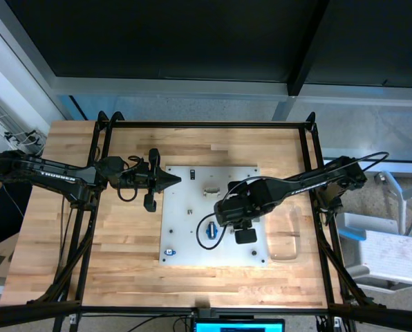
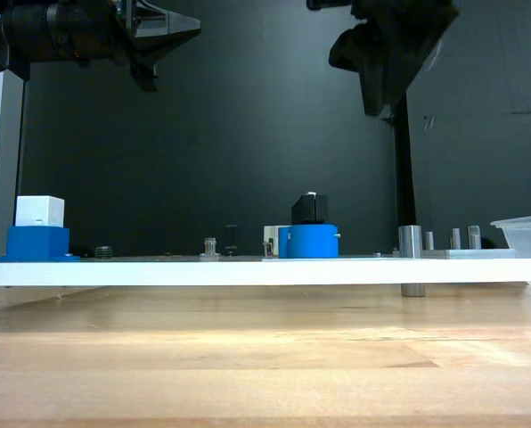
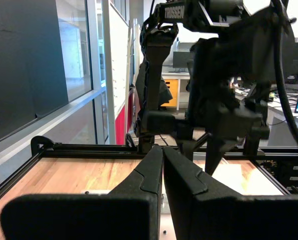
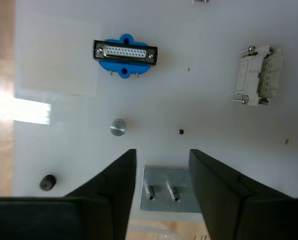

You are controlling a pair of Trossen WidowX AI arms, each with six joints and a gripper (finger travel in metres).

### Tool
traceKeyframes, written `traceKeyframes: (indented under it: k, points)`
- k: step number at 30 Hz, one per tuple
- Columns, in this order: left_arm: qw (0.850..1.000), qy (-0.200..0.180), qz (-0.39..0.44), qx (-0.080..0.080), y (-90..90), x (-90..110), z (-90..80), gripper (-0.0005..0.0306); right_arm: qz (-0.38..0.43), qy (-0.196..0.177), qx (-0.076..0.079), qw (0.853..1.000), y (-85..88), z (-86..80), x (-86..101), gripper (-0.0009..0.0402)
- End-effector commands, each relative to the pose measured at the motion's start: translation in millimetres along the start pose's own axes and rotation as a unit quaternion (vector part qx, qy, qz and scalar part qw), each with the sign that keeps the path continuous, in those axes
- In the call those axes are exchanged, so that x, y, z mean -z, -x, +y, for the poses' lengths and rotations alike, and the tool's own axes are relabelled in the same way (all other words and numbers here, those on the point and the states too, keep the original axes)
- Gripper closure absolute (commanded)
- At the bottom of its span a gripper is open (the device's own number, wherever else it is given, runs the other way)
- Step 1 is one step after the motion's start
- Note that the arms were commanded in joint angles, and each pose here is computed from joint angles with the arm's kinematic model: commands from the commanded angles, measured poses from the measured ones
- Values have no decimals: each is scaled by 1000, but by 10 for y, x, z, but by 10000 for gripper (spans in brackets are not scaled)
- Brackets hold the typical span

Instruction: Pick the 16mm cylinder and place it in the container

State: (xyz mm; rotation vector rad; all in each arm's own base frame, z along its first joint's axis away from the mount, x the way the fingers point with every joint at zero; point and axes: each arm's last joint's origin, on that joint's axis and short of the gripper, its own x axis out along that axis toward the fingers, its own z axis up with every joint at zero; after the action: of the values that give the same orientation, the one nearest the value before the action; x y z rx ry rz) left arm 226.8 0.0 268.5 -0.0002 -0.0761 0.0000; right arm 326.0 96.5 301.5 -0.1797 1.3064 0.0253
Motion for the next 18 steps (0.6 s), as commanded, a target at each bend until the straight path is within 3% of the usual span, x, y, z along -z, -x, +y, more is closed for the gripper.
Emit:
traceKeyframes:
  k: [1,8,18]
  points:
    - [1000,0,0,0,-1,-1,0,300,9,1,1,1000,-61,21,-11,207]
    - [1000,0,0,0,0,-1,0,300,29,8,7,1000,-238,63,9,174]
    - [1000,0,0,0,0,-2,0,300,32,16,4,999,-510,169,81,171]
